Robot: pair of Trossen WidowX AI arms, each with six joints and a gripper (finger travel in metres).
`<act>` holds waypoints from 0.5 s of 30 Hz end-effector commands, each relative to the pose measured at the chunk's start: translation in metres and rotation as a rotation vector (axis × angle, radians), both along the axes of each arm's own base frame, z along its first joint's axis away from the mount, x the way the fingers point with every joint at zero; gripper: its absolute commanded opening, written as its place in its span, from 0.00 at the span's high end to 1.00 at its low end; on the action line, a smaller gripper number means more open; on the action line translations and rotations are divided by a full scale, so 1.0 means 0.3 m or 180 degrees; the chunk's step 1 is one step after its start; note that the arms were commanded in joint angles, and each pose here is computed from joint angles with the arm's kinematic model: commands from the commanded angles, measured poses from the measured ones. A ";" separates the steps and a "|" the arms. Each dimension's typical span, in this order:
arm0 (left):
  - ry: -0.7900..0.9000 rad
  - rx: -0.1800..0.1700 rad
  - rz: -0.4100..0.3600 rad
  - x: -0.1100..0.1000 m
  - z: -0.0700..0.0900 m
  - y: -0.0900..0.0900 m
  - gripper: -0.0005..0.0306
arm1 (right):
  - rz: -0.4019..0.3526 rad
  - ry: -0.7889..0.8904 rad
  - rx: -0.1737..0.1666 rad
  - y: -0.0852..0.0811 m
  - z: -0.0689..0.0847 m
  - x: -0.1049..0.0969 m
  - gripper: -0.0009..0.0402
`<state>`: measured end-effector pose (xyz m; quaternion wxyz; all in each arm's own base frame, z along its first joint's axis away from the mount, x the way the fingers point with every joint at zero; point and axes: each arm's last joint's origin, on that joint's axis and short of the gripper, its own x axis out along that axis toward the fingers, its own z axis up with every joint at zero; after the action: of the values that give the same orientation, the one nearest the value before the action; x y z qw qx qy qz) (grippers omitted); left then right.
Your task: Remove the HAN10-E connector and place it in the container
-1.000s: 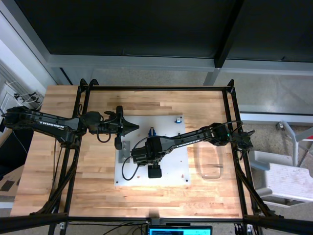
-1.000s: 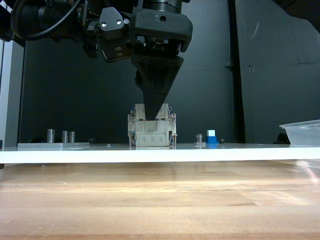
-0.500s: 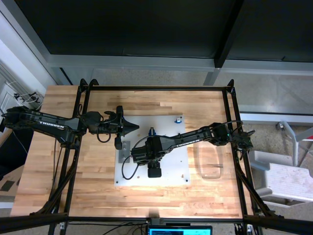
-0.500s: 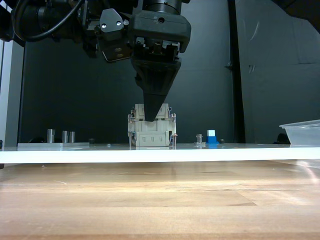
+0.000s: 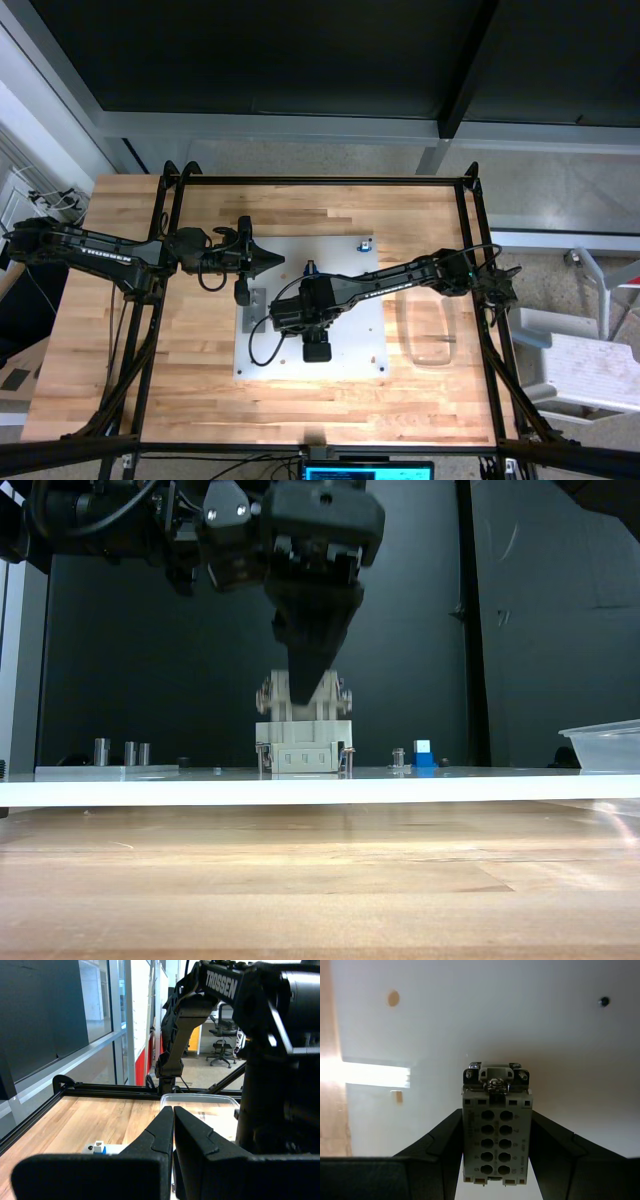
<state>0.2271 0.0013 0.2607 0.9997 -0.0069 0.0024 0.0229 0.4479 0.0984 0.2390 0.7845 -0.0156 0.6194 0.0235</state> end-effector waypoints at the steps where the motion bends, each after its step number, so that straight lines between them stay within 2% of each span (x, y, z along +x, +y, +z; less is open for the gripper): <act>1: 0.0000 0.0000 0.0000 0.000 0.000 0.000 0.98 | -0.0002 -0.0005 -0.0001 -0.001 0.010 -0.005 0.94; 15: 0.0000 0.0000 0.0000 0.000 0.000 0.000 0.98 | 0.0015 -0.0071 0.0010 -0.004 0.065 -0.031 0.93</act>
<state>0.2270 0.0013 0.2606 0.9997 -0.0069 0.0024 0.0229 0.4401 0.0974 0.2566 0.7910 -0.0146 0.6111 0.0252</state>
